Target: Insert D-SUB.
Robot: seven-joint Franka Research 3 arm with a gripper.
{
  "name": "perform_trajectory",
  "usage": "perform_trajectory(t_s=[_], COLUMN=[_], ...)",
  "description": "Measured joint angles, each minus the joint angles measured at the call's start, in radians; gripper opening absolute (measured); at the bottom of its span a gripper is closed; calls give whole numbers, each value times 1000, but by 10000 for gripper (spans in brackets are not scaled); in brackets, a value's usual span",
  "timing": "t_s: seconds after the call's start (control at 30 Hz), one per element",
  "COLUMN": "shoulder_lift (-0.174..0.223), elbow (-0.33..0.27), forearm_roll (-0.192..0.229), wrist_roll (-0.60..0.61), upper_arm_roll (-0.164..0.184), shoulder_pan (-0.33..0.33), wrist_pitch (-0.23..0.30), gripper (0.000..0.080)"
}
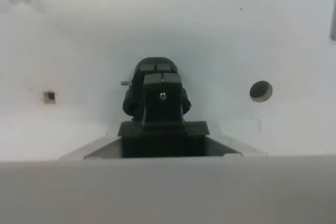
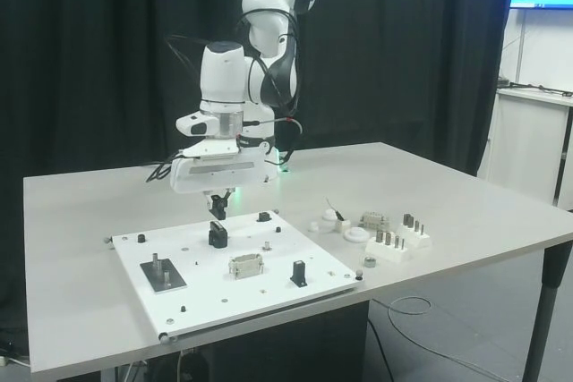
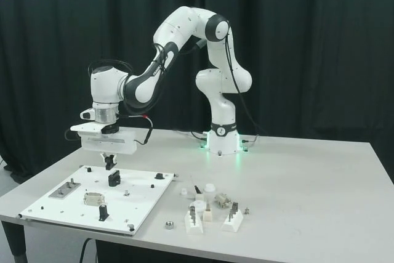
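A black D-SUB plug (image 2: 217, 236) (image 3: 114, 179) stands upright on the white board (image 2: 269, 288) (image 3: 68, 212), near its back middle. My gripper (image 2: 218, 211) (image 3: 110, 165) hangs straight above the plug with a small gap between them. In the wrist view the black fingers (image 1: 163, 95) are together, the gripper (image 1: 156, 68) is shut with nothing visible in it, and only the plug's black sides (image 1: 185, 103) show around them.
On the board are a grey socket (image 2: 244, 265), a black upright part (image 2: 298, 273), a grey plate with pegs (image 2: 161, 274) and a round hole (image 1: 261, 91). White holders with pins (image 2: 398, 241) and a nut (image 2: 368, 262) lie on the table to the right.
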Motion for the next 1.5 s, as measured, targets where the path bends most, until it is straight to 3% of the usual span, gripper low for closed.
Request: perform_trajectory(t_s=[1.5], shoulder_lift=[20], elbow=[-1], forearm_roll=[59], wrist_roll=[-38], upper_arm_roll=[1], shoulder_pan=[-1], wrist_pitch=[9], gripper=[153])
